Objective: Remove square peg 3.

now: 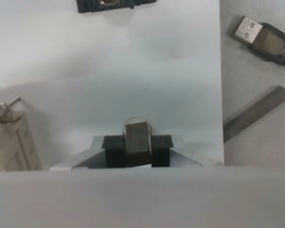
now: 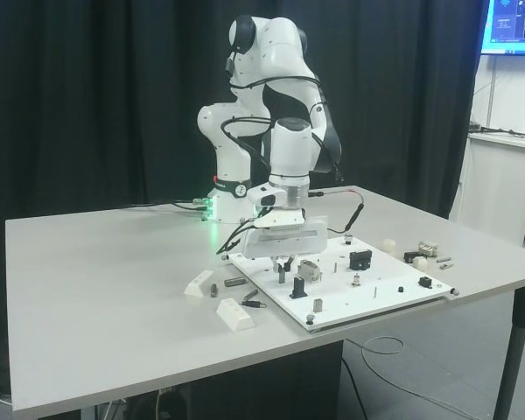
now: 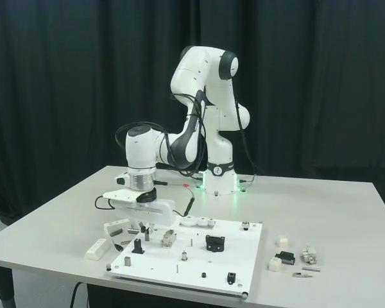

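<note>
In the wrist view my gripper (image 1: 137,152) is shut on a grey square peg (image 1: 137,135), which stands upright between the two black fingertips (image 1: 114,151). Under it lies the white board (image 1: 133,71). A faint round outline shows on the board just behind the peg's end. I cannot tell whether that end still touches the board. From the room views the gripper (image 2: 284,261) (image 3: 145,229) hangs low over the corner of the board (image 2: 376,293) (image 3: 199,263) that is nearest the loose white blocks.
A USB stick (image 1: 268,40) and a grey bar (image 1: 256,111) lie on the table beside the board's edge. Two white blocks (image 2: 199,282) (image 2: 234,313) sit nearby. Black holders (image 2: 360,259) and pins stand on the board. Small loose parts (image 3: 289,258) lie beyond its other side.
</note>
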`<state>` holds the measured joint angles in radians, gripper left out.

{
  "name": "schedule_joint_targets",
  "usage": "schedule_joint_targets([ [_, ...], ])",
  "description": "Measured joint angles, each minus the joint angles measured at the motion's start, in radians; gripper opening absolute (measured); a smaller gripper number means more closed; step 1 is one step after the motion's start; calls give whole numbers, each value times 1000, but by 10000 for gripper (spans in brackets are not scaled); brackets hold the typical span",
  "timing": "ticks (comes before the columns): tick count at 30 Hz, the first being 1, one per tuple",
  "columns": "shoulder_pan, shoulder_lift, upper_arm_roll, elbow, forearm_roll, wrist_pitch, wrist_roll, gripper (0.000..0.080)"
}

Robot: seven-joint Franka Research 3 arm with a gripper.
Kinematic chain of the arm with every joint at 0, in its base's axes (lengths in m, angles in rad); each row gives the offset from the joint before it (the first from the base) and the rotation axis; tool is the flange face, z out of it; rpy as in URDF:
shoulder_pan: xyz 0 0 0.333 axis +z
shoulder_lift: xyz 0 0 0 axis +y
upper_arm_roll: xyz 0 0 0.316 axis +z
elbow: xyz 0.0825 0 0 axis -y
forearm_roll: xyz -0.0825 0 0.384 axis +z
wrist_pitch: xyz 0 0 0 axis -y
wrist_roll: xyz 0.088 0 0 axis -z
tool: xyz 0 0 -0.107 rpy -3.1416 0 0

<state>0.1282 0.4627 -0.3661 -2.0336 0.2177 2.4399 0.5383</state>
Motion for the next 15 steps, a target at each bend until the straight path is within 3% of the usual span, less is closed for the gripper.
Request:
schedule_joint_targets([
  [15, 0, -9, -3, 4, -5, -23, 0, 109],
])
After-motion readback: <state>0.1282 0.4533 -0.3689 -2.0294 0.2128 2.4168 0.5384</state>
